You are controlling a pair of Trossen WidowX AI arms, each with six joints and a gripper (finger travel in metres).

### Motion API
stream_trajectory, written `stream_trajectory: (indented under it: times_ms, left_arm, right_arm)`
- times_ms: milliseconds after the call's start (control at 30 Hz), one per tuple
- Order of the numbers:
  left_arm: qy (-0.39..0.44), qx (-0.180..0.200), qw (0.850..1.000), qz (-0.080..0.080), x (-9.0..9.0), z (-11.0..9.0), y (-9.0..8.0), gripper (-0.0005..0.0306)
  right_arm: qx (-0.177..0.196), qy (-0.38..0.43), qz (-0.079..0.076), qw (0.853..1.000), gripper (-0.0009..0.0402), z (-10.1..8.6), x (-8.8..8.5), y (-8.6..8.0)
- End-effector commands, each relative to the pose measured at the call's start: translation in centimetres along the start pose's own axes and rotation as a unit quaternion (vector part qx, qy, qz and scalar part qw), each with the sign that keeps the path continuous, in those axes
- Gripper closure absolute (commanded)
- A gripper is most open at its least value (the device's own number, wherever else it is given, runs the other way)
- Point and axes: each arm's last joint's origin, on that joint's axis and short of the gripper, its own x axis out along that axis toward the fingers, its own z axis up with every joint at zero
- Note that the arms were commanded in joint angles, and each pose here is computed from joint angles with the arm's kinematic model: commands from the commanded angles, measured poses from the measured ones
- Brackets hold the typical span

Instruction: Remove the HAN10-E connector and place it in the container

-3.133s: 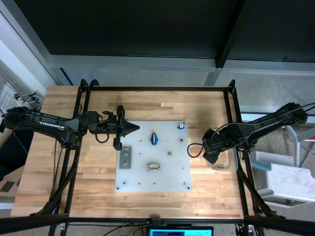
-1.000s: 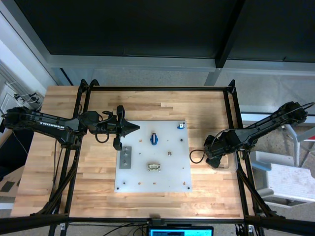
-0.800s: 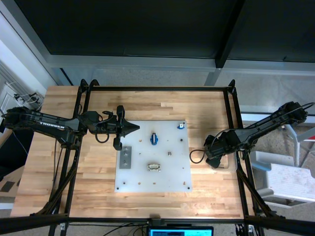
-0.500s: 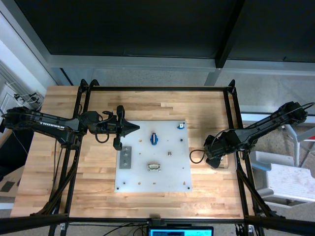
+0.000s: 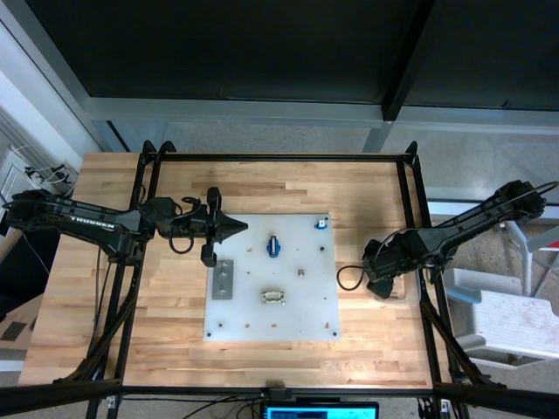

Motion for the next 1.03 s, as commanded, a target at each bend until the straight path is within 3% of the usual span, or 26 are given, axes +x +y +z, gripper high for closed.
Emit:
stream_trajectory:
  times_ms: [33,167,467,800,1033]
  left_arm:
    - [0.0,0.0,1.0,0.0,0.0,0.0,0.0,0.03]
    - [0.0,0.0,1.0,0.0,0.0,0.0,0.0,0.03]
    - [0.0,0.0,1.0,0.0,0.0,0.0,0.0,0.03]
    - [0.0,0.0,1.0,0.0,0.0,0.0,0.0,0.03]
    - [0.0,0.0,1.0,0.0,0.0,0.0,0.0,0.03]
  right_arm:
    - [-0.004,-0.002,0.007,1.0,0.0186,0.2,-0.6,0.2]
    - [-0.01,0.006,0.028,1.0,0.0215,0.4,-1.2,0.6]
    - [-0.017,-0.002,0.043,0.999,0.0287,0.7,-2.1,1.0]
    - [-0.021,-0.006,0.049,0.999,0.0348,0.8,-2.4,1.1]
    - [-0.021,-0.006,0.048,0.999,0.0365,0.8,-2.4,1.1]
